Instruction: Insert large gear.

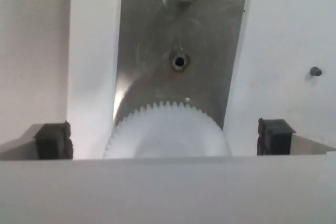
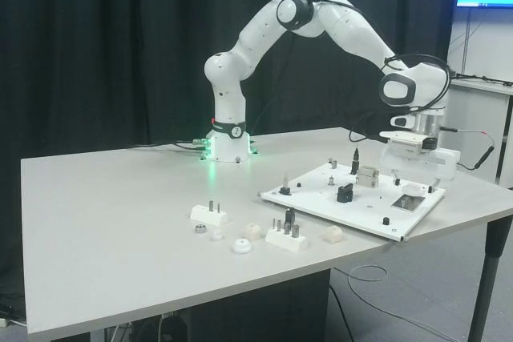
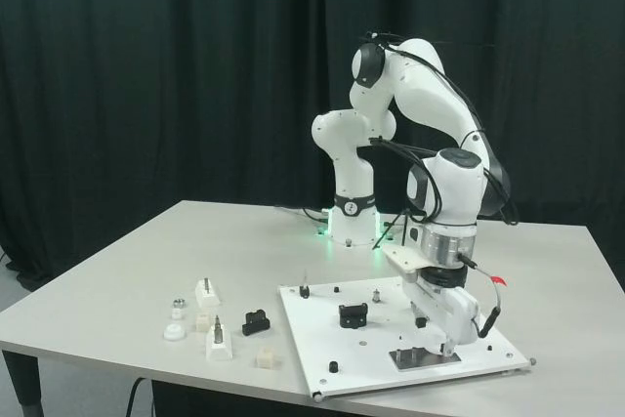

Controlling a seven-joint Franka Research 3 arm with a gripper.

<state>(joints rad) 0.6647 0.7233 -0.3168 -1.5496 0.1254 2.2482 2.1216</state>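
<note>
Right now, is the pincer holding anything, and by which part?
Nothing is held. The pincer stands open; the large gear sits between its fingertips, which are clear of its toothed rim.

We see the large gear (image 1: pixel 168 132), white with fine teeth, lying flat at the lower centre of the wrist view, over the grey metal plate (image 1: pixel 181 45).

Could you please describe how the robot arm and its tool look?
The arm is white, built of rounded segments with black rings at the joints. Its base glows green. Black cables loop along the outside near the wrist. The tool has a white body and two black finger pads.
</note>
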